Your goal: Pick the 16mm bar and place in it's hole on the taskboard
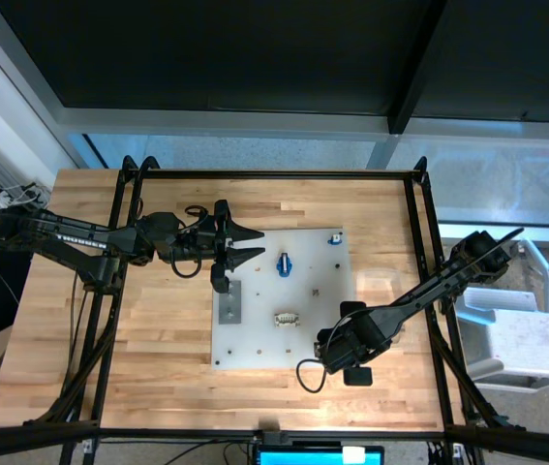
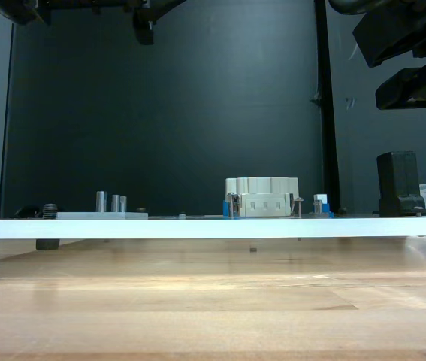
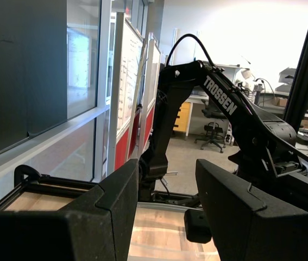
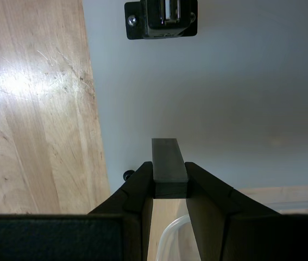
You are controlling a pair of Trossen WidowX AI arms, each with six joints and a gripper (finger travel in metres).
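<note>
At 5 o'clock over the taskboard [image 1: 305, 250]: right gripper [image 1: 340, 354] is seen, jaws pinched on the 16mm bar [image 4: 169, 157].
16mm bar: held by one end, above the board's surface beside its edge.
Left gripper [image 1: 255, 245]: placed at 11 o'clock of the board, jaws spread.

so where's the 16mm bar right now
The 16mm bar is held in the right gripper above the taskboard's near right corner; the left gripper hangs open over its far left corner.
</note>
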